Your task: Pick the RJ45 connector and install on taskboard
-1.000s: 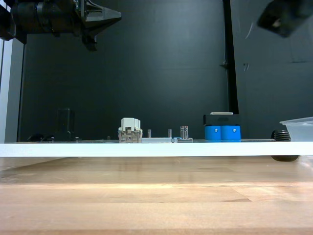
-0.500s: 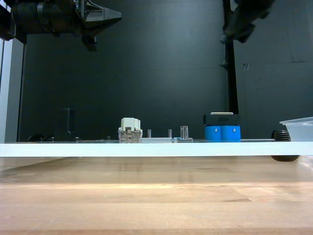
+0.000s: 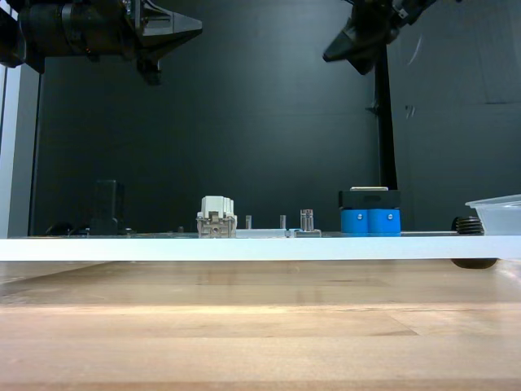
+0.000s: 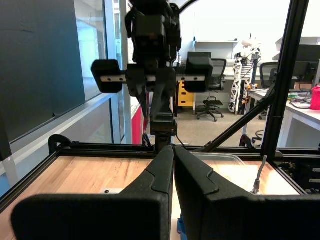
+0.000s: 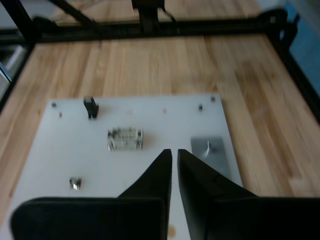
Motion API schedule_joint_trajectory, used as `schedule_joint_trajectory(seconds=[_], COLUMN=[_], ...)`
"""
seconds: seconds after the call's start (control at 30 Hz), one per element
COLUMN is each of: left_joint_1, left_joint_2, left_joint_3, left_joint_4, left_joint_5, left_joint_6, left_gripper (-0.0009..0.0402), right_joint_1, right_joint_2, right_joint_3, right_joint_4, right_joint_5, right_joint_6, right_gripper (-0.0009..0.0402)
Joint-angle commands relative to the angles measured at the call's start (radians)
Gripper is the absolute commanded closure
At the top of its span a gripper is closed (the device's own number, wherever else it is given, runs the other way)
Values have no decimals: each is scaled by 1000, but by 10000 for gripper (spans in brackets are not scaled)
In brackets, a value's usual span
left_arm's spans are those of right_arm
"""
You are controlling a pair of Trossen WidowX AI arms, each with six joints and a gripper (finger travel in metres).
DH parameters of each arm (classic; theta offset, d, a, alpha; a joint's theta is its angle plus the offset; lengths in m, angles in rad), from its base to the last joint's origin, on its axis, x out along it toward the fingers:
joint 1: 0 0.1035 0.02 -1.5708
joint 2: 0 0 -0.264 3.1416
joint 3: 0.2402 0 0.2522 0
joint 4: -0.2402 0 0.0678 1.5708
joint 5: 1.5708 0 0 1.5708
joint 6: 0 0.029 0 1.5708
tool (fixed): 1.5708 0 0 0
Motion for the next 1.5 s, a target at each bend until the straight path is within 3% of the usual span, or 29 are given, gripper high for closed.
schedule_joint_trajectory(seconds=[0.03,0.27,0.7,0.9,1.13,1.5], left_joint_1=[0,0,0,0,0,0], left_joint_2=[0,0,0,0,0,0], left_joint_3=[0,0,0,0,0,0], left_joint_4=[0,0,0,0,0,0], left_joint_5=[0,0,0,0,0,0], left_joint_6=[0,0,0,0,0,0], left_gripper=[393,393,393,393,393,393], right_joint_1=[-2,-1,8,13,23,29], right_joint_2=[0,0,-54,-88,-109,-141], right_joint_3=[0,-35,-212,-291,-385,-457], right_joint_4=[66,222,548,660,811,893], right_joint_5=[-1,-1,-1,45,43,43], right_joint_6=[-11,-11,-10,11,46,59], right_gripper=[391,394,393,393,393,393])
